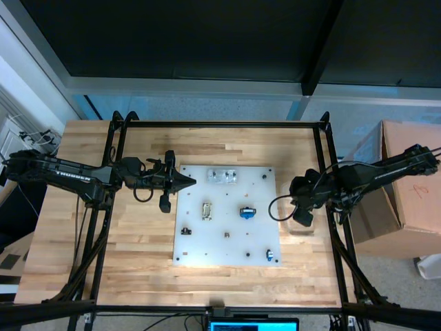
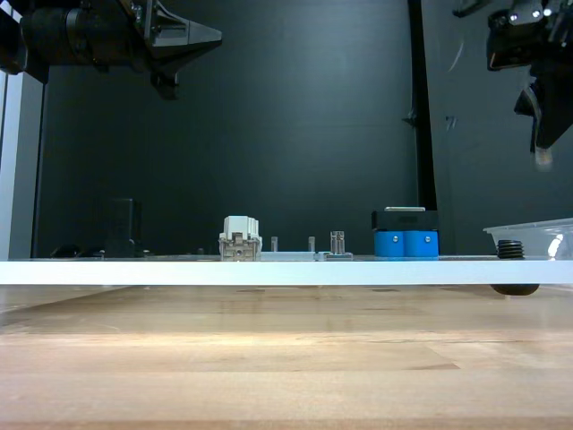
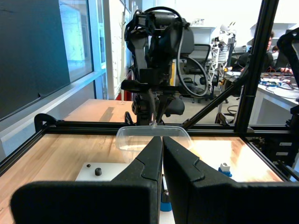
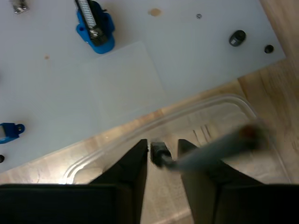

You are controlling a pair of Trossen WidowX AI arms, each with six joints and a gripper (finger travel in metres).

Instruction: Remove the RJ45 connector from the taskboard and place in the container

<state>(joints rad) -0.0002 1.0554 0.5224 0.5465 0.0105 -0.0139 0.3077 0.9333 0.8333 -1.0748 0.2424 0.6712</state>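
The RJ45 connector (image 4: pixel 159 153) is a small dark plug on a grey cable that shows blurred. It sits between the fingers of my right gripper (image 4: pixel 162 145) with a gap on one side, so the fingers are open and not clamped on it. It is clear of the taskboard (image 1: pixel 227 227) and over the clear plastic container (image 4: pixel 224 100). The right gripper (image 1: pixel 303 215) hangs above that container (image 1: pixel 298 227) just off the board's right edge. My left gripper (image 1: pixel 190 181) is shut and holds nothing, hovering high over the board's left edge.
The white board carries a grey connector block (image 1: pixel 206 210), blue fixtures (image 1: pixel 247 212) and small parts at the back (image 1: pixel 223 177). A cardboard box (image 1: pixel 406 186) stands at the far right. A black frame (image 1: pixel 220 125) rings the table.
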